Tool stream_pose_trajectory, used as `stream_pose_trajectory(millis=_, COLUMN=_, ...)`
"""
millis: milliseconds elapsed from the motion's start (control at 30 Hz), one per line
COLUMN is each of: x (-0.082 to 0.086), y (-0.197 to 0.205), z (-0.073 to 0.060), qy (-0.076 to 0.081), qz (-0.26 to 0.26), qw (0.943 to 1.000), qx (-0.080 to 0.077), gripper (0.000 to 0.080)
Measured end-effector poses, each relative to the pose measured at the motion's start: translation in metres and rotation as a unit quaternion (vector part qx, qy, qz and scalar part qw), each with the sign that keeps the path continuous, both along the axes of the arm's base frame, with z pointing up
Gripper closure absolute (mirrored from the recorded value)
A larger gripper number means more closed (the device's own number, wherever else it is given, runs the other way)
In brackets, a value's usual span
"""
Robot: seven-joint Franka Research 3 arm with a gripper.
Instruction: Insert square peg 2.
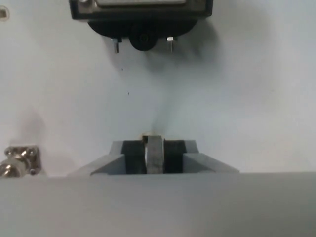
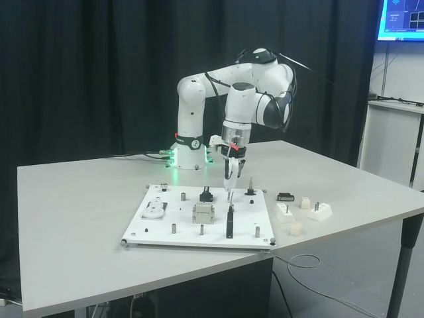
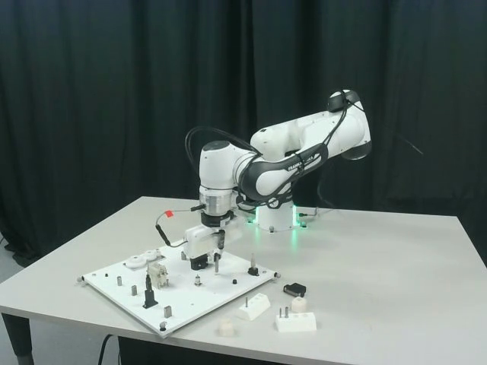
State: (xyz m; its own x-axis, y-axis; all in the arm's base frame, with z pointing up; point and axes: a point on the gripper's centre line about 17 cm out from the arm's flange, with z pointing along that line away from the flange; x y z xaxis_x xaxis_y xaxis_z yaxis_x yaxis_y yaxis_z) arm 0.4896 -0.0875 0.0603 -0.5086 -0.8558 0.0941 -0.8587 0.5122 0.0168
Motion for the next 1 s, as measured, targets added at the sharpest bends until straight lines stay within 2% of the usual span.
stream_pose_trajectory(millis=1000, x=0.0036, y=-0.0008, z=-0.0065, qy=-0.007, qz=0.003, qw=1.0000, qx=-0.003, gripper=0.0727)
